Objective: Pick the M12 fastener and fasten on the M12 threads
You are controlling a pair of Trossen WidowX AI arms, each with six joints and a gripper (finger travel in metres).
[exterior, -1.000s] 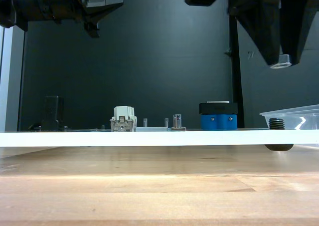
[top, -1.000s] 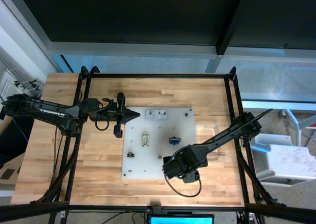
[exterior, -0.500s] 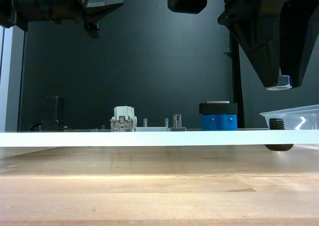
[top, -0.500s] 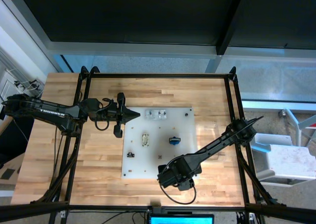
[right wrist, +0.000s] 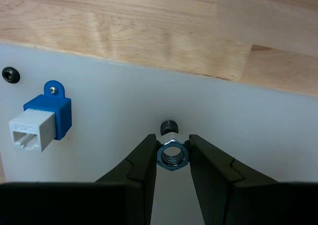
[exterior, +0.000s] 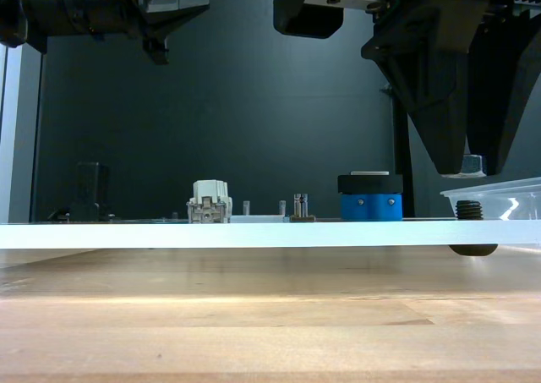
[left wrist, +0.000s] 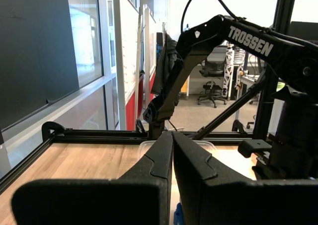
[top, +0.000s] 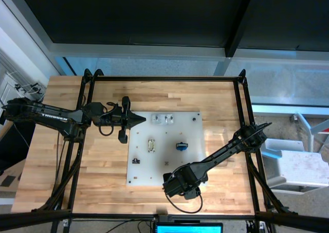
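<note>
1. Right gripper (right wrist: 172,144) hangs over the near right edge of the white board (right wrist: 114,111), fingers pinching the silver nut (right wrist: 172,158) by its flats, with the threaded bore in view.
2. Nut is off its stud. In the low view it sits above the black ribbed stud (exterior: 468,208) with a gap of air between them, and the stud's ribs are bare.
3. Clear tray (exterior: 507,199) shows behind the stud in the low view.
4. Blue connector block (right wrist: 47,116) stands on the board, well apart from the stud. The beige connector (exterior: 210,204) and silver post (exterior: 300,204) are further left.
5. Left gripper (left wrist: 172,145) is held high by the board's far left corner, fingers pressed together on nothing.
</note>
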